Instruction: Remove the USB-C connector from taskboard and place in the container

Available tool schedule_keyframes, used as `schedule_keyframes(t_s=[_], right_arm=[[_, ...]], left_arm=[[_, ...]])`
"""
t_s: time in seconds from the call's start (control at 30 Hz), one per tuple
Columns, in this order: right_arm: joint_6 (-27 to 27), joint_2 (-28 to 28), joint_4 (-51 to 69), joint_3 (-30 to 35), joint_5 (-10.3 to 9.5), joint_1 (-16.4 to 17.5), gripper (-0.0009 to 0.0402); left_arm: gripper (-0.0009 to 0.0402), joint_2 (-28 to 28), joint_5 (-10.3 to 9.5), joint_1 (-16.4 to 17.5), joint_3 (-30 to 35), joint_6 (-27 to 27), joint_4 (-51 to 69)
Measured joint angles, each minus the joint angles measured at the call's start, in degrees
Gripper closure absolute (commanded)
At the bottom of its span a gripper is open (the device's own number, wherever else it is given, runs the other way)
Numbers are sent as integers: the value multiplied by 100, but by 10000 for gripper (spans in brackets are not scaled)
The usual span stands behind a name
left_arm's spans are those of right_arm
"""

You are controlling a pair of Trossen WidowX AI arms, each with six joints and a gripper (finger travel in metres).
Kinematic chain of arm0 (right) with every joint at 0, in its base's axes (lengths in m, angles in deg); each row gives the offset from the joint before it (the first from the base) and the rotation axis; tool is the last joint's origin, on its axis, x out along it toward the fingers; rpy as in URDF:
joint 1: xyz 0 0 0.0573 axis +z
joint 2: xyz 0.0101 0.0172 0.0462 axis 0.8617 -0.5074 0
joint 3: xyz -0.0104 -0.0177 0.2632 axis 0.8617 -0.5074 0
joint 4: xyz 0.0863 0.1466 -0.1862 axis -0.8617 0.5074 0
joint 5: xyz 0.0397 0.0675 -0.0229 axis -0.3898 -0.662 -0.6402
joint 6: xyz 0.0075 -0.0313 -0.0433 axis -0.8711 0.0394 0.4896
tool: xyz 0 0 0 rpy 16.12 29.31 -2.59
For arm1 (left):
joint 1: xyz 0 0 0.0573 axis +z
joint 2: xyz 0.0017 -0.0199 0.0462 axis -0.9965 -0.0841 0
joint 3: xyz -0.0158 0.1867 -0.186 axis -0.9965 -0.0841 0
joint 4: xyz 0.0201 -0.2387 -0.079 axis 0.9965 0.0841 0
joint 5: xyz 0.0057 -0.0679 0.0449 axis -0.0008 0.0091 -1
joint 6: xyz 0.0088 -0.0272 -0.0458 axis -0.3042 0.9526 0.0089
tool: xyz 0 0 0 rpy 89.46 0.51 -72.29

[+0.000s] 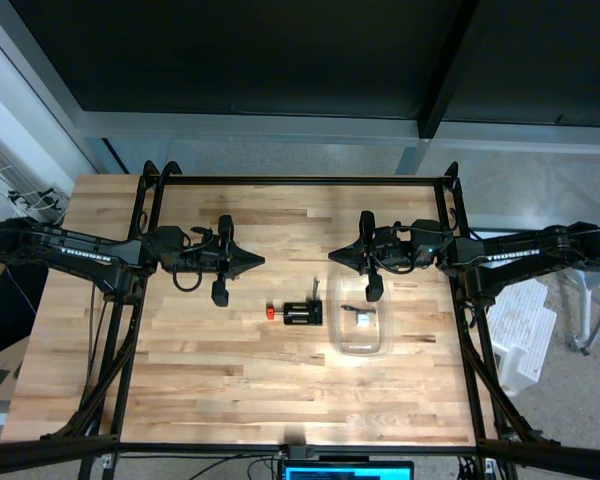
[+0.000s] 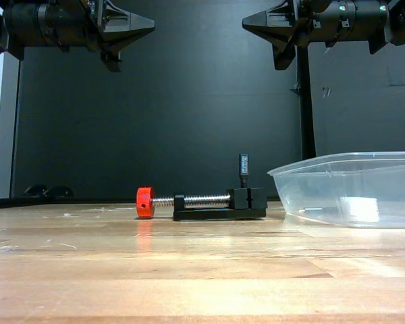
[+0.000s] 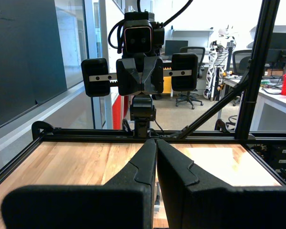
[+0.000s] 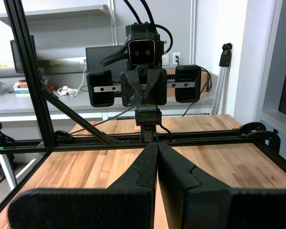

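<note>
My left gripper [image 1: 261, 261] hangs above the table [image 1: 230, 380], up and left of the taskboard. Its fingers are pressed together and hold nothing.

The taskboard [image 1: 298, 313] lies on the table between my two arms, with its knob [image 1: 271, 312] at the left end. The connector [image 2: 244, 169] stands upright in the taskboard's right end, near the container.

The container [image 1: 364, 352] sits just right of the taskboard. A white square piece [image 1: 363, 320] and a small dark piece [image 1: 350, 309] lie inside, close together.

My right gripper [image 1: 331, 256] hangs above the table, beyond the container — fingers closed tip to tip, empty.
</note>
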Motion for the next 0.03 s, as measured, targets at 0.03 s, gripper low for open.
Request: schedule_keyframes(t_s=[0.03], right_arm=[[0,0,0,0,2,0,393]], left_arm=[[393,0,-2,0,0,-2,0]])
